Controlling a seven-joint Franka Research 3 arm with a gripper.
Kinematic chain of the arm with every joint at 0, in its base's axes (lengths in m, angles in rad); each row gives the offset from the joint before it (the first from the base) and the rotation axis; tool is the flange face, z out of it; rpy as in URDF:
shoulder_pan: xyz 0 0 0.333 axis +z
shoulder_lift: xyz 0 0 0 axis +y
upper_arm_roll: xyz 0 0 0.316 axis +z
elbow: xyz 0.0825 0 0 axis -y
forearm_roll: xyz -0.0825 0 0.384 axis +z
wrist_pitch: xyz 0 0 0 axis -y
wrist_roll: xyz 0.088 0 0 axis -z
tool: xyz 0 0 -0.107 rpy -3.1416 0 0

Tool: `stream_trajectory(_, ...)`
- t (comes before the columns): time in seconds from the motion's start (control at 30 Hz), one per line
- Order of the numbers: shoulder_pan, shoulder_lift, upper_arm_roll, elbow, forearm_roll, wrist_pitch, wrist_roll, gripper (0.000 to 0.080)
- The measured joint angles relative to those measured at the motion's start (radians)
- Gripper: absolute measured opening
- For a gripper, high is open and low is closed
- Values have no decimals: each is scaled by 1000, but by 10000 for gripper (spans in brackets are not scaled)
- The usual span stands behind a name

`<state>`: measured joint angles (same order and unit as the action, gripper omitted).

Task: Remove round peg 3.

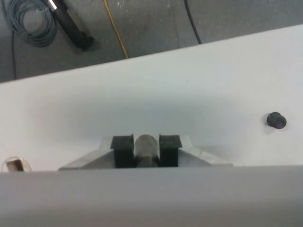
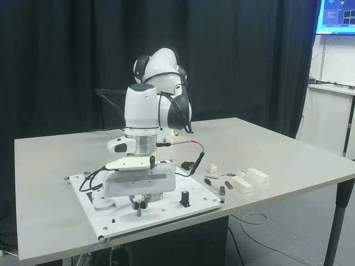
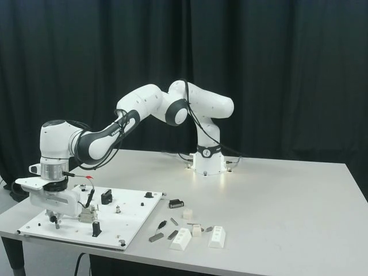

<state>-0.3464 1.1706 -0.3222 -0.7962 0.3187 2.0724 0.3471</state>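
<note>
Board (image 3: 132,221) on table (image 3: 276,195), peg (image 1: 146,147) between end effector (image 1: 146,150) fingers

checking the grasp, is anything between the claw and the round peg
Nothing visible. The wrist view shows the round peg directly between the claw fingers, above the white board.
</note>
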Motion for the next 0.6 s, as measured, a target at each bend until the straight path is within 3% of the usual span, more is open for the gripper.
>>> stream_trajectory(0.6,-7,0,0,0,24,-2,-17,109)
